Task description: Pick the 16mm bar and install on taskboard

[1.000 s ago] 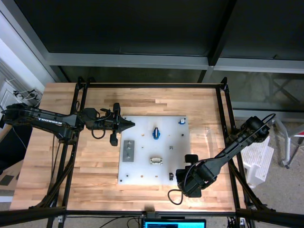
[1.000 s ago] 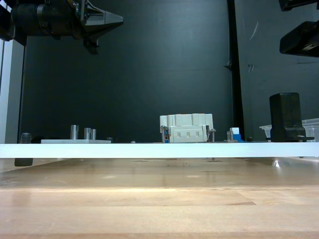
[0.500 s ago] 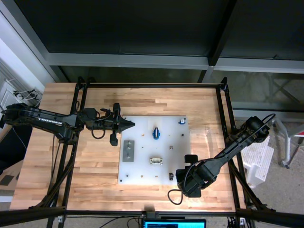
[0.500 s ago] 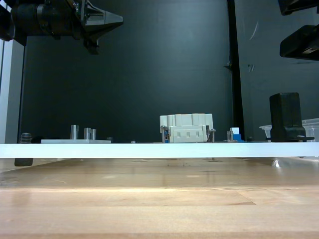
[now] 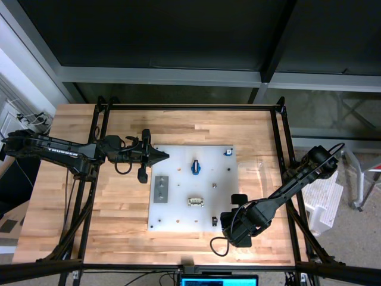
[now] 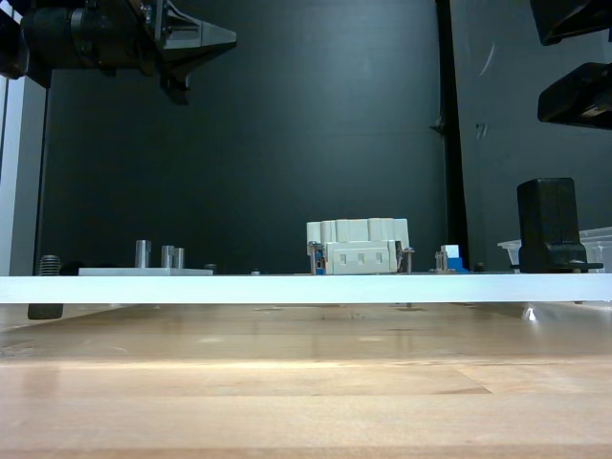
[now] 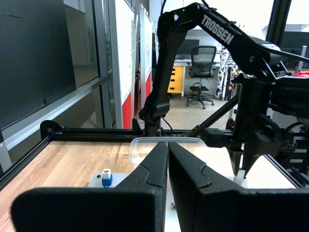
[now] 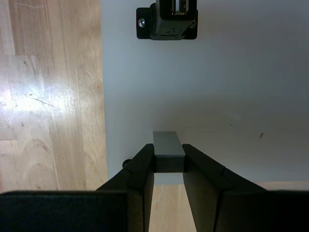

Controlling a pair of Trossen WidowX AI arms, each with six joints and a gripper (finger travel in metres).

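Above the wooden desk (image 5: 119, 250), the short grey metal 16mm bar (image 8: 169, 150) is being clamped in the right end effector (image 8: 169, 162), shifted only slightly over the flat white taskboard (image 8: 217, 87) below; installing is pending. The left end effector (image 5: 162, 156) is being held closed, empty, aloft by the board's far-left edge.

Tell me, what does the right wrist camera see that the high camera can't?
Only the right wrist view shows the 16mm bar pinched in the right gripper. Only the high view shows the left gripper, shut, hovering by the taskboard's far left corner, plus the grey block and blue part. Both show the white taskboard and the black connector near the right gripper.
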